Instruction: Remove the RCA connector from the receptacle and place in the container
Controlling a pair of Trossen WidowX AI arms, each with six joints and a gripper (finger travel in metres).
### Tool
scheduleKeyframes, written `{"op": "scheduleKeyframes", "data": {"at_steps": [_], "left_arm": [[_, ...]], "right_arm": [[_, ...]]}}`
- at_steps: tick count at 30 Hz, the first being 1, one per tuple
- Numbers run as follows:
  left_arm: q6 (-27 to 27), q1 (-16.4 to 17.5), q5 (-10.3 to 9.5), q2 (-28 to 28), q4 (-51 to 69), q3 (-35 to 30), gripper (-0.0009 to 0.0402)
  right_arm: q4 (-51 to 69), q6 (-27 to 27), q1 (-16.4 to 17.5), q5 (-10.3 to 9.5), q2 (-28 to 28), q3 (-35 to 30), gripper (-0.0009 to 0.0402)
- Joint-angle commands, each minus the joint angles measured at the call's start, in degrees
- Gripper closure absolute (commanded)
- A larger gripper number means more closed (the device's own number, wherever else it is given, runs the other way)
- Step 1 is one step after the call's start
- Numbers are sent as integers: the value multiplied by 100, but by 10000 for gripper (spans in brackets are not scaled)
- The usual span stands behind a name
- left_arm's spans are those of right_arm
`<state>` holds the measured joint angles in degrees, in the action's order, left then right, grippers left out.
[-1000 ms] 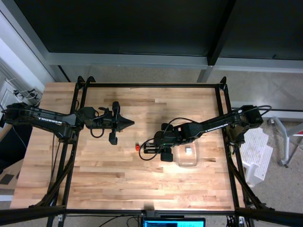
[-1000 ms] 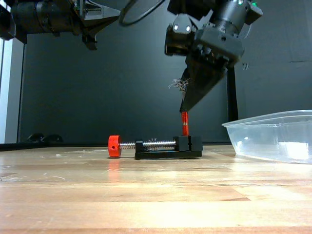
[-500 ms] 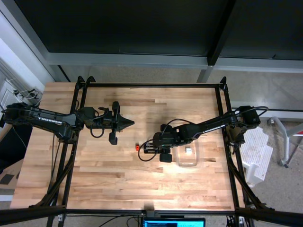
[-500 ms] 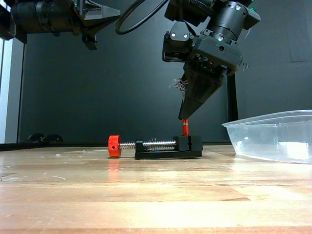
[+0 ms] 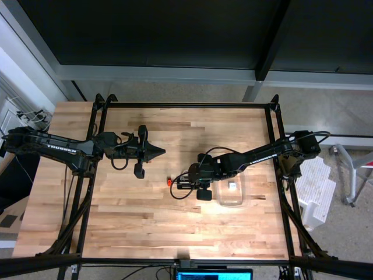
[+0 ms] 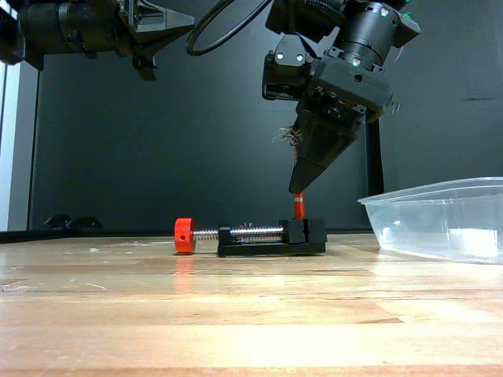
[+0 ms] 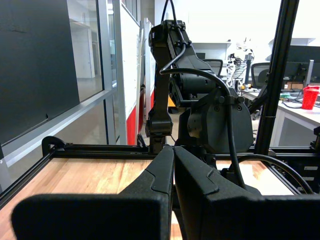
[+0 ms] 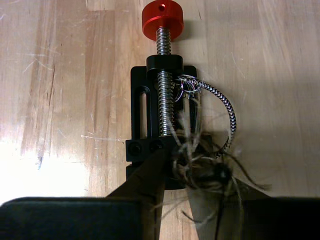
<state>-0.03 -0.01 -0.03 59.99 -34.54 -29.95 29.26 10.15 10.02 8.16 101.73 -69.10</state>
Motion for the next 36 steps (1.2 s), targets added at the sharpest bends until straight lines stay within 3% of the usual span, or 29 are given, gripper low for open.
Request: {"op": "scheduleKeyframes", "data": {"at_steps": [1, 6, 16, 36], "left_arm": [[2, 2, 0, 2, 0, 0, 393], [2, 0, 0, 2, -2, 0, 393], [2, 2, 0, 2, 0, 0, 393], [2, 0, 0, 2, 0, 0, 393]], "right_arm": [[-2, 2, 0, -4, -4, 0, 372], [-2, -9, 0, -2, -7, -2, 394], [46, -15, 0, -4, -15, -160, 391], [1211, -195, 4, -2, -214, -1423, 391]]}}
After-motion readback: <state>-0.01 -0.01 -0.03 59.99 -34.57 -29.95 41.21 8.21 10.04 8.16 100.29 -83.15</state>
